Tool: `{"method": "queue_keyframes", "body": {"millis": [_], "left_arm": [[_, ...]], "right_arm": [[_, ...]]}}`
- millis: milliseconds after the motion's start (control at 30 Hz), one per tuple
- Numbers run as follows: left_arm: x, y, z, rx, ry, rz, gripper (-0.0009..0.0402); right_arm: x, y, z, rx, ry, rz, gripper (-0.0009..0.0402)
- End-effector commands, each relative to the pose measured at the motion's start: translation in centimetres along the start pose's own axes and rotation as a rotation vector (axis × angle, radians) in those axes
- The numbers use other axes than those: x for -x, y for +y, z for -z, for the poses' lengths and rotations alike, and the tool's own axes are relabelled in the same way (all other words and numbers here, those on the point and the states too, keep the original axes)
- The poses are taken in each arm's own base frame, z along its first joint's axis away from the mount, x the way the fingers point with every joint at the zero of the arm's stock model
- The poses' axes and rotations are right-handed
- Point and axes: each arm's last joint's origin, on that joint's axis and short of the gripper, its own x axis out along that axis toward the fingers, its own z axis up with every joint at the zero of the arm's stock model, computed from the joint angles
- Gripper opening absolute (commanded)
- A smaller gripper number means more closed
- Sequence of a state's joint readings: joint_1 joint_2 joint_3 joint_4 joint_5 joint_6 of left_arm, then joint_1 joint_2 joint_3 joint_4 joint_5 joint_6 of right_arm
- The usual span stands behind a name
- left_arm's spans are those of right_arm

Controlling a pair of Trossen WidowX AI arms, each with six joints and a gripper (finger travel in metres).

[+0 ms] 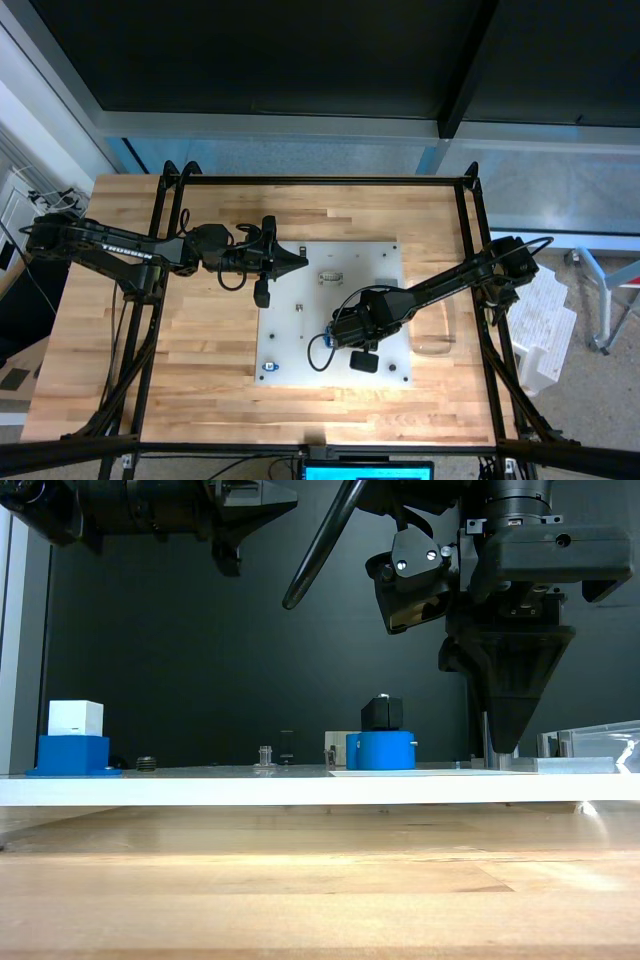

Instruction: Pick the 16mm cylinder and install on the taskboard

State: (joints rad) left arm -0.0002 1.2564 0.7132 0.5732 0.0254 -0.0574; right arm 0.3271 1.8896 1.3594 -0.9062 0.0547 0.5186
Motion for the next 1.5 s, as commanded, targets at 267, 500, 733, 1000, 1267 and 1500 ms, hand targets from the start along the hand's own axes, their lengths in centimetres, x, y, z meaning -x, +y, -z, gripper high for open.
{"method": "queue_keyframes", "body": {"millis": [267,500,733,1000,1267,1500], "left_arm": [[0.0,0.0,0.0,0.000,0.000,0.000,0.0000],[0.0,0.0,0.0,0.000,0.000,0.000,0.0000],[0.0,0.0,0.0,0.000,0.000,0.000,0.0000],[0.0,0.0,0.0,0.000,0.000,0.001,0.0000],[0.0,0.0,0.0,0.000,0.000,0.000,0.0000],[0.0,0.0,0.0,0.000,0.000,0.000,0.0000]], "right_arm": [[0.3,0.0,0.0,0.000,-0.010,0.000,0.0151],[1.1,-0.1,0.0,-0.001,-0.028,-0.010,0.0200],[1.2,-0.1,0.1,-0.001,-0.030,-0.012,0.0210],[2.5,-0.3,0.2,0.013,-0.059,-0.028,0.0197],[4.5,-1.3,0.1,0.057,-0.129,-0.031,0.0179],[5.8,-2.0,-0.2,0.112,-0.221,-0.027,0.0157]]}}
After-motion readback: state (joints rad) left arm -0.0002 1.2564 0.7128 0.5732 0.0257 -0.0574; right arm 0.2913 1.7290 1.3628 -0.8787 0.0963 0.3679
